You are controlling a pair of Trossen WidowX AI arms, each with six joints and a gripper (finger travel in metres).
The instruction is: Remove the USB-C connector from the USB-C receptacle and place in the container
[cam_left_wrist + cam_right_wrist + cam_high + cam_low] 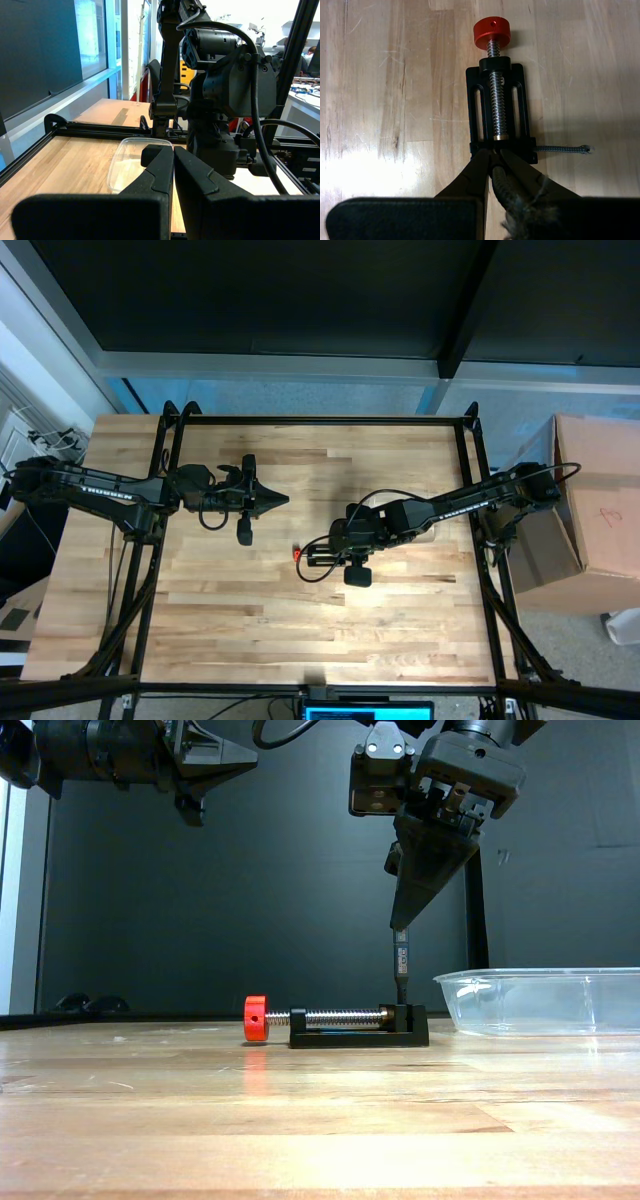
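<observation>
The USB-C connector (401, 967) stands upright with its lower end in the receptacle at the right end of a black screw clamp (358, 1026) that has a red knob (256, 1018). My right gripper (400, 932) points straight down from above, shut on the connector's top. In the right wrist view the right gripper (493, 159) is pinched on the connector's braided cable (502, 187) at the clamp's end (502, 148); a loose cable end (561, 148) lies beside it. The clear plastic container (540, 1004) sits right of the clamp. My left gripper (283, 500) hovers shut and empty to the left, well above the table.
A black frame (320, 421) borders the wooden table. A cardboard box (595, 505) stands off the table's right edge. In the left wrist view the container (131, 160) lies past the left fingers (160, 167), in front of the right arm (225, 90).
</observation>
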